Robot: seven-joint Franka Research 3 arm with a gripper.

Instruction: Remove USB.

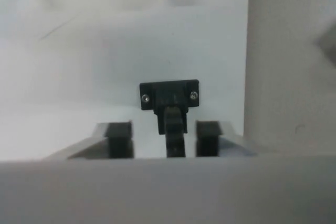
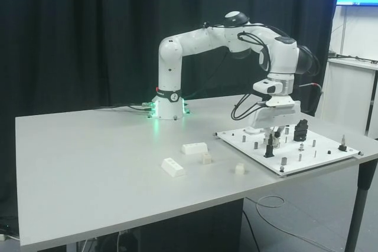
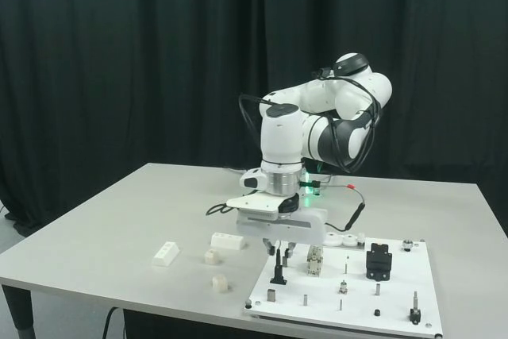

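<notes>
A white robot arm reaches from its base across a grey worktop point(image 2: 88, 151) and hangs its gripper point(image 1: 164, 136) straight down over a white board point(image 3: 397, 307) at the worktop's edge. From the wrist camera, the two black fingers point(image 1: 119, 139) are spread apart, one on each side of a black USB plug point(image 1: 175, 132). There is a clear gap between each fingertip and the plug, so the fingers touch nothing and hold nothing. The USB plug stands upright in a black socket block point(image 1: 169, 94) fastened to the board by two small screws. In the second room view the plug is a thin black post on a small foot near the board's front corner, just under the gripper. Other small black and grey fittings stand elsewhere on the board. Several small white blocks point(image 2: 194, 147) lie on the worktop, well apart from the board.
</notes>
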